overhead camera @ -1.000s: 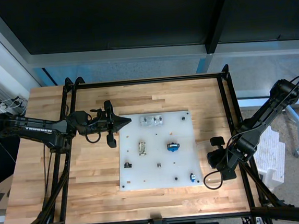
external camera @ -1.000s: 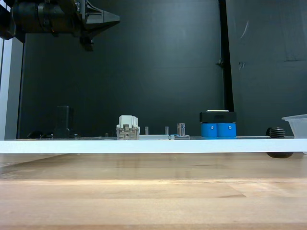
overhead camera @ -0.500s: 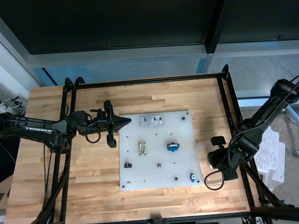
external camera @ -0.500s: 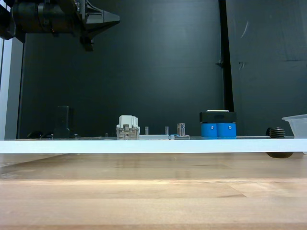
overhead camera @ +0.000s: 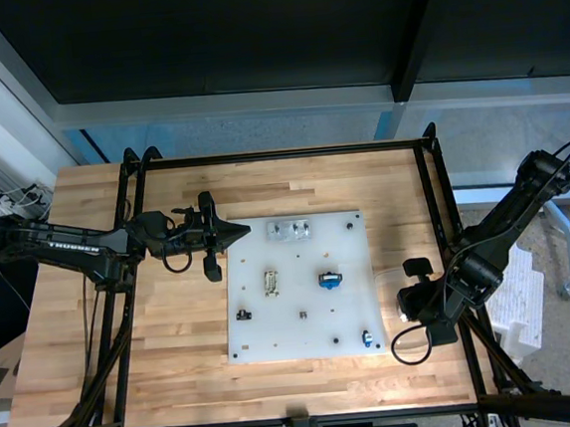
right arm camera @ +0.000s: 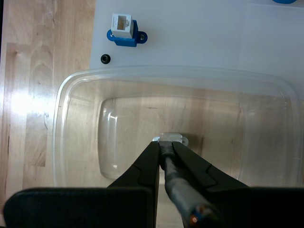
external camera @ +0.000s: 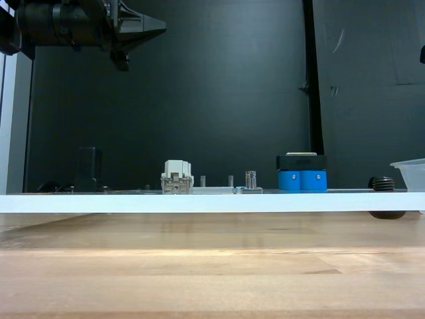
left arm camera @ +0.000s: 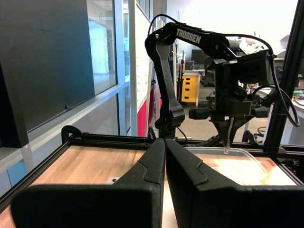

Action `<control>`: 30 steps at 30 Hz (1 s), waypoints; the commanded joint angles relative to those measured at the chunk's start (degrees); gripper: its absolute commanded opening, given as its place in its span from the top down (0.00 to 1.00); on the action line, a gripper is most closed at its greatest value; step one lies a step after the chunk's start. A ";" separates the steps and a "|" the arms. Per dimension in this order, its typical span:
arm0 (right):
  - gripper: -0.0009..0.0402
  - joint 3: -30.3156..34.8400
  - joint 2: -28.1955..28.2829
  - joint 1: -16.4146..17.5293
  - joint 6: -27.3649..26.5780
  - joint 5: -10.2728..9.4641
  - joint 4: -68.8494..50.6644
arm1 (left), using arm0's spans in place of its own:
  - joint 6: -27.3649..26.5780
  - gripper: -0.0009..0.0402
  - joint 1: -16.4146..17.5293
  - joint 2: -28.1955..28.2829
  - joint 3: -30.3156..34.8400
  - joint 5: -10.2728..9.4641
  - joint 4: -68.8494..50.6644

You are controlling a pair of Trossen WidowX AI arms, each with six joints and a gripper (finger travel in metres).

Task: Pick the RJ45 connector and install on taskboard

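Right wrist view: the right end effector (right arm camera: 164, 144) is clenched on the RJ45 connector (right arm camera: 170, 138) — its grey cable (right arm camera: 176, 194) runs back between the fingers — and holds it over a clear tray (right arm camera: 61, 109) on the worktop (right arm camera: 38, 71). At the tray's far rim lies the taskboard (right arm camera: 204, 38), with a blue-mounted socket (right arm camera: 124, 29) near that edge. Farther off, the left end effector (overhead camera: 239, 233) hovers high over the board's left edge, fingers pressed together on nothing.
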 commanded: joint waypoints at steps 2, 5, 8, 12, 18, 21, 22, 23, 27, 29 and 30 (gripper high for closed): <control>0.98 0.94 0.81 -0.02 2.03 0.04 0.09 | 0.00 0.98 0.02 0.00 0.00 0.02 0.02; 0.98 2.56 2.75 -0.26 3.96 0.02 0.17 | 0.00 0.98 0.00 0.00 0.00 0.00 0.02; 0.98 4.33 5.01 -0.68 5.31 0.04 0.17 | 0.00 0.98 0.00 0.00 0.00 0.00 0.00; 0.98 7.10 8.37 -1.16 5.88 0.07 0.22 | 0.02 0.98 0.02 0.02 0.00 0.00 0.00; 0.98 10.40 12.96 -2.05 5.84 0.09 0.46 | 0.00 0.98 0.02 0.00 0.00 0.00 0.02; 0.98 11.67 14.97 -2.67 5.84 0.07 1.14 | 0.00 0.98 0.02 0.00 0.00 0.00 0.02; 0.98 12.09 15.56 -2.78 5.79 0.11 1.38 | 0.00 0.98 0.00 0.00 0.00 0.00 0.02; 0.98 12.46 16.11 -2.80 5.77 0.13 1.51 | 0.00 0.98 0.00 0.02 0.00 0.00 0.02; 0.98 13.70 18.23 -3.30 5.60 0.15 2.64 | 0.00 0.98 0.02 0.00 0.00 0.02 0.02; 0.98 14.60 19.37 -3.65 5.27 0.22 2.75 | 0.00 0.98 0.00 0.00 0.00 0.00 0.02; 0.98 14.99 19.71 -3.72 5.18 0.26 2.75 | 0.00 0.98 0.02 0.00 0.00 0.02 0.00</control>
